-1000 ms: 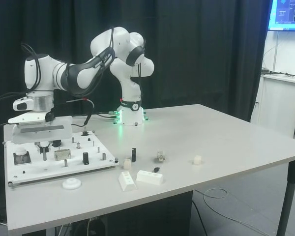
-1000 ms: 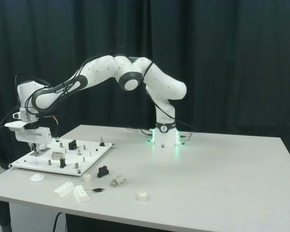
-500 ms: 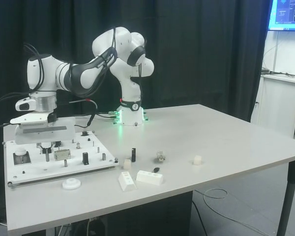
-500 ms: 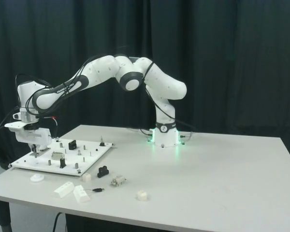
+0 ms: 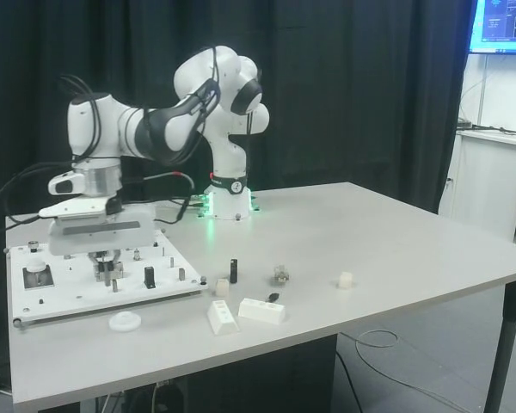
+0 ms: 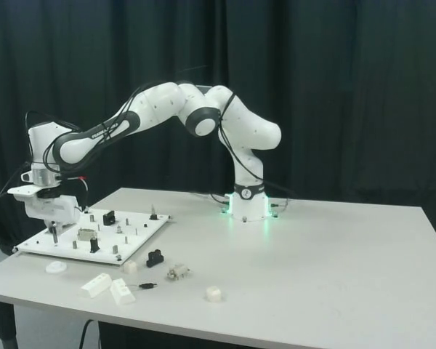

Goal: Place round peg 3.

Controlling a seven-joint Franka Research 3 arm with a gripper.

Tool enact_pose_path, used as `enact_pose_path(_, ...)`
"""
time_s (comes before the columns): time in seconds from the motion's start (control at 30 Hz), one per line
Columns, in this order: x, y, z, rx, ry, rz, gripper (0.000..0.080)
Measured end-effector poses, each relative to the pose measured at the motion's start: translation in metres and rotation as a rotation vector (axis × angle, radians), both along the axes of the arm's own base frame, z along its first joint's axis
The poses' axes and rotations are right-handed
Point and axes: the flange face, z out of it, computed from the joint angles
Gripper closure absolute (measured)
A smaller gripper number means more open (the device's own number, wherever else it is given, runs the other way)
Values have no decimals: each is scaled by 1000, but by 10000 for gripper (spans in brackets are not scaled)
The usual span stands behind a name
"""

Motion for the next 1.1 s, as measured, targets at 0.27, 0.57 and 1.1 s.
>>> enact_pose_path(0.27, 28, 30, 1, 3, -7, 1, 692)
enact_pose_path(0.57, 50, 57, -12, -19, -24, 12, 692)
enact_pose_path(1.1, 65, 85, -43, -62, -23, 13, 692)
